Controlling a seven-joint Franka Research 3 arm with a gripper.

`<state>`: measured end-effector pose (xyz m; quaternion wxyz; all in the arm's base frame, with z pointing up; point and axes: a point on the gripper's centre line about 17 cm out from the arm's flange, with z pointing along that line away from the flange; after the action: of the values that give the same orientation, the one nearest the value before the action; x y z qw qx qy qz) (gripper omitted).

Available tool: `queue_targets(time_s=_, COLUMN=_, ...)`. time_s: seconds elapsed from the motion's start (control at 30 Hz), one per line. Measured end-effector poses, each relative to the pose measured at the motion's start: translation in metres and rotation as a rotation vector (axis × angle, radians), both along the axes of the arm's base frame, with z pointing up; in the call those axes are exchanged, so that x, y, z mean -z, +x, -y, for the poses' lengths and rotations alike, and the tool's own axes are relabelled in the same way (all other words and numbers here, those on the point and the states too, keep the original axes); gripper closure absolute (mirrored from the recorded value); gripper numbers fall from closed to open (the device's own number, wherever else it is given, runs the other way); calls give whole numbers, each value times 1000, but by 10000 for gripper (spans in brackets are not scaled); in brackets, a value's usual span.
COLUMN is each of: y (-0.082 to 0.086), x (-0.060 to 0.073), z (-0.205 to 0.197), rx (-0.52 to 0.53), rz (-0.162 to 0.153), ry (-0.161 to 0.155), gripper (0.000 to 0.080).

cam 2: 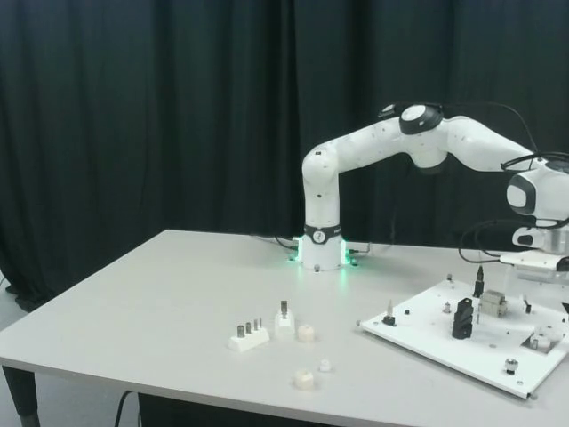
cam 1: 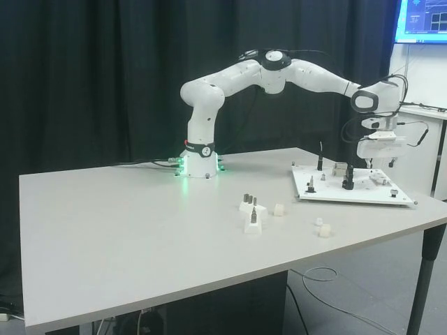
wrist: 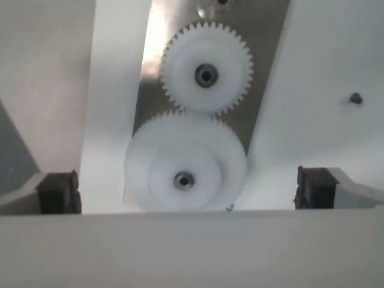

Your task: Insert large gear.

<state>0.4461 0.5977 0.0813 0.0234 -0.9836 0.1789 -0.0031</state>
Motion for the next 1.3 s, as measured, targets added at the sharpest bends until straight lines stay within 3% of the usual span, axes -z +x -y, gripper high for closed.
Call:
queue_targets(time_s=0.27, y=1, x=-8, z=2, rx=0, rz=-7, ry=-3, gripper=3)
queue_targets(time_s=1.3, y=5, x=-17, z=2, rx=0, rz=2, ry=-1, gripper=3)
